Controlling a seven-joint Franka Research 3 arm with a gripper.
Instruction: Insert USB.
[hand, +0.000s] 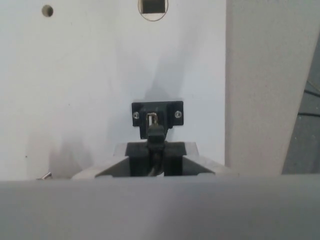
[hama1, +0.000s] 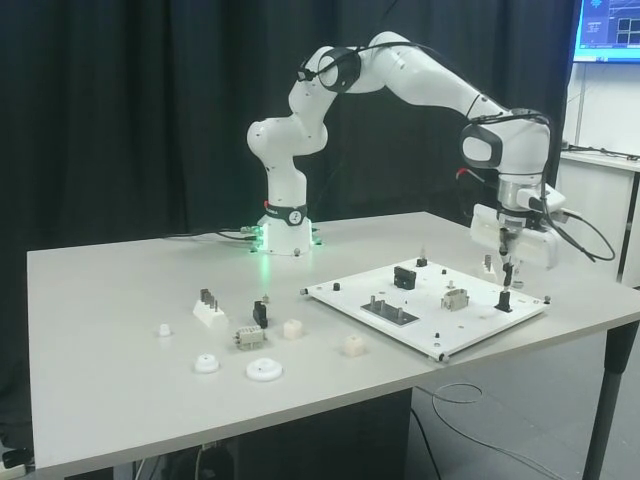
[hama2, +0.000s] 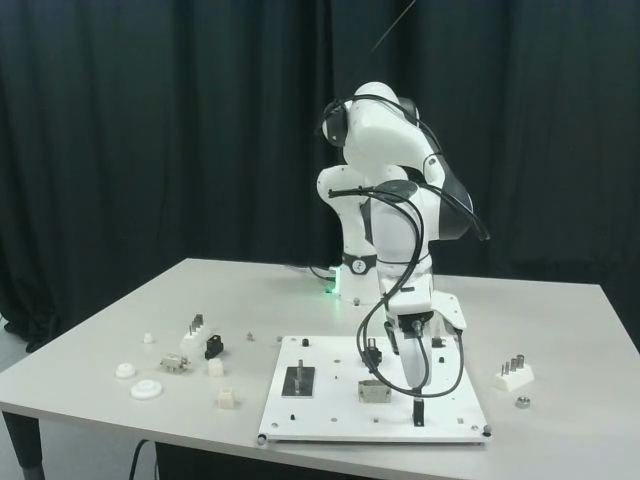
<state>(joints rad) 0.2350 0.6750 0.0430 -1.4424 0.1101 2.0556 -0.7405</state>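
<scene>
A white Franka arm reaches over a white board at the right of the first room view, its gripper poised directly above a small black socket block near the board's right corner. In the wrist view the fingers are closed on a black USB plug, whose metal tip sits at the mouth of the black, screw-mounted USB socket in the centre of the frame; whether the tip is already partly inside cannot be told. The plug's cable drops back between the fingers.

The risk from here appears to lie in alignment. If the plug is slightly tilted or offset against the socket opening, a downward push could jam its metal shell on the rim, twist the plug within the grip, or load the small block against its two screws. A slip between the fingers would probably leave the plug part-seated.

Loose white and black parts lie well apart, at lower left of the first room view, clear of the work.
</scene>
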